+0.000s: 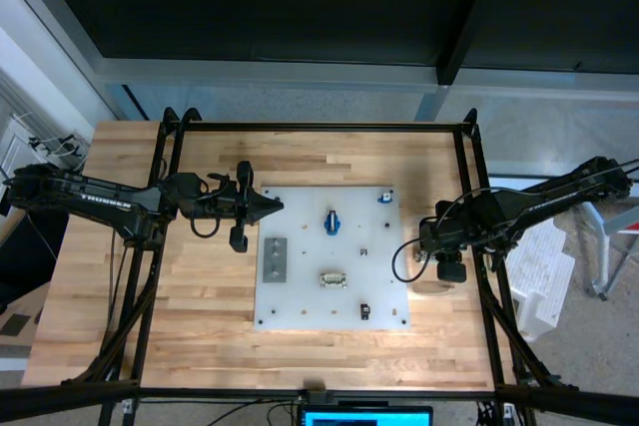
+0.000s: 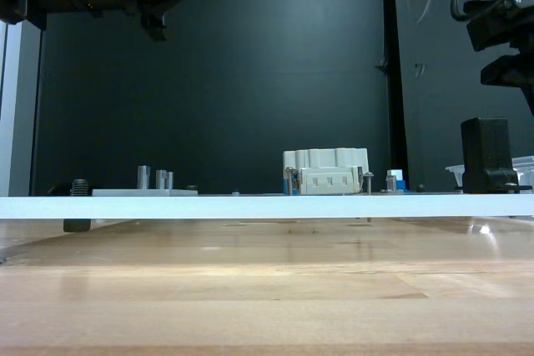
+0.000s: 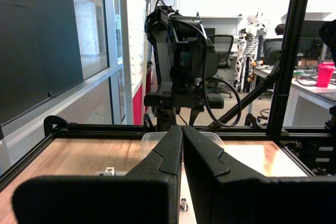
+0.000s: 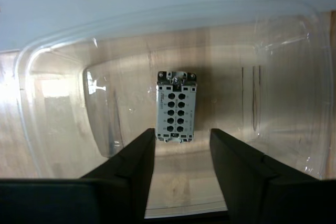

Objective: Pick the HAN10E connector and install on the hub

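The HAN10E connector (image 4: 176,107), a pale grey insert with two rows of round holes, lies flat in a clear plastic tub (image 4: 31,66) off the white board's right edge. My right gripper (image 4: 182,136) hangs open just above it, one finger on either side of the connector's near end, not touching. From above, the right gripper (image 1: 451,270) is over the tub (image 1: 431,288). The hub (image 1: 333,279) sits on the board (image 1: 300,316) near its middle; in the low view the hub (image 2: 327,172) stands beige with silvery end screws. My left gripper (image 1: 272,205) is shut and empty, held high over the board's left edge.
A grey two-hole block (image 1: 274,258) lies left of the hub, a blue fitting (image 1: 331,220) behind it, and a small black part (image 1: 365,311) near the board's front. A black frame (image 1: 319,128) rims the wooden table. Papers (image 1: 539,271) lie at the right.
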`<state>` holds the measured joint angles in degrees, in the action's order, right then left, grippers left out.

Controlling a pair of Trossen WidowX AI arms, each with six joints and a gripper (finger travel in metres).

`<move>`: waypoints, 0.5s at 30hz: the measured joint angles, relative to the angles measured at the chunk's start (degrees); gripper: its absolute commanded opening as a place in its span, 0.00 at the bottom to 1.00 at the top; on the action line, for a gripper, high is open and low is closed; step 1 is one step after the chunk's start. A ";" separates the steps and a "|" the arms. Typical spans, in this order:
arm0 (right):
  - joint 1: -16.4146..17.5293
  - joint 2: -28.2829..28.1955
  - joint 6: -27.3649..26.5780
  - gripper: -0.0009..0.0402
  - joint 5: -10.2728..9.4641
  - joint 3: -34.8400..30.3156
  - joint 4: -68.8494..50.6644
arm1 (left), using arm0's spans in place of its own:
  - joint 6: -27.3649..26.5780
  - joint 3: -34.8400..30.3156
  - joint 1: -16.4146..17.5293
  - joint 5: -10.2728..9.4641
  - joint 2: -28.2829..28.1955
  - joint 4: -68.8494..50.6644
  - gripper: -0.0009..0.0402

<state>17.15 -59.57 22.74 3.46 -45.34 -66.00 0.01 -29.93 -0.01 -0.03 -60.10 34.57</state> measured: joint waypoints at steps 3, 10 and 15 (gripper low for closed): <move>0.00 0.00 0.59 0.51 0.00 0.87 0.02 | -0.02 -0.02 0.00 -0.02 0.00 0.00 0.02; -0.02 0.00 1.66 0.62 0.00 1.95 0.68 | 0.00 0.00 0.00 0.00 0.00 -0.02 0.02; -0.02 -0.13 2.56 0.66 0.00 2.19 0.87 | -0.02 -0.02 0.00 0.00 0.00 0.00 0.02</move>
<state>17.12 -59.70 25.30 3.46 -43.16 -65.12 -0.01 -29.95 -0.01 -0.03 -60.10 34.57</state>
